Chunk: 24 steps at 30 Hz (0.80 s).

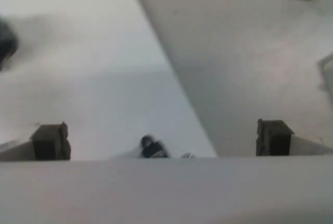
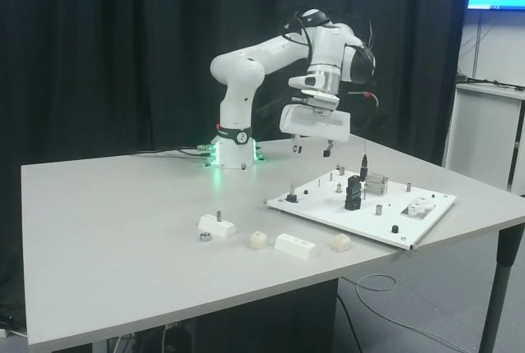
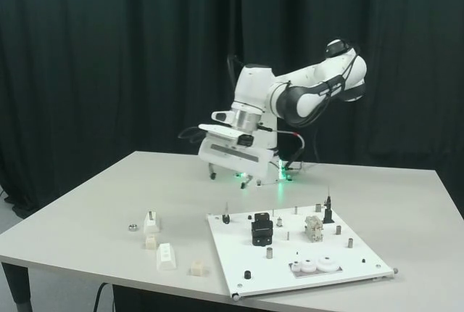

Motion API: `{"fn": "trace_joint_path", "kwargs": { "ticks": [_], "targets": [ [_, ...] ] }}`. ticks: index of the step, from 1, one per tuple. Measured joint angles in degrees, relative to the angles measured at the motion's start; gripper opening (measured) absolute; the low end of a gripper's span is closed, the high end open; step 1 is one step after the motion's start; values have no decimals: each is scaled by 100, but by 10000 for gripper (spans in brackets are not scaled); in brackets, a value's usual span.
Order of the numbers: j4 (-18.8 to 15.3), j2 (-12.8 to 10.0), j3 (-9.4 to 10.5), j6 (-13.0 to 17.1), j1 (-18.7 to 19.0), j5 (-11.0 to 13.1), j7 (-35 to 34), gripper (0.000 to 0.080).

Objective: Pick bolt 4.

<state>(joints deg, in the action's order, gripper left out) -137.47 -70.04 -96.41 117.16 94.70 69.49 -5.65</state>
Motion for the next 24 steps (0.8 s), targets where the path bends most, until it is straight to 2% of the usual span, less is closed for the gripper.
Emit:
{"fn": "trace_joint_path", "kwargs": {
  "ticks": [9,24],
  "targets": [
    [421,1,189,134,-851,187,336,800],
    [1189,-2,368,197,-2210,197,483,800]
  ]
}}
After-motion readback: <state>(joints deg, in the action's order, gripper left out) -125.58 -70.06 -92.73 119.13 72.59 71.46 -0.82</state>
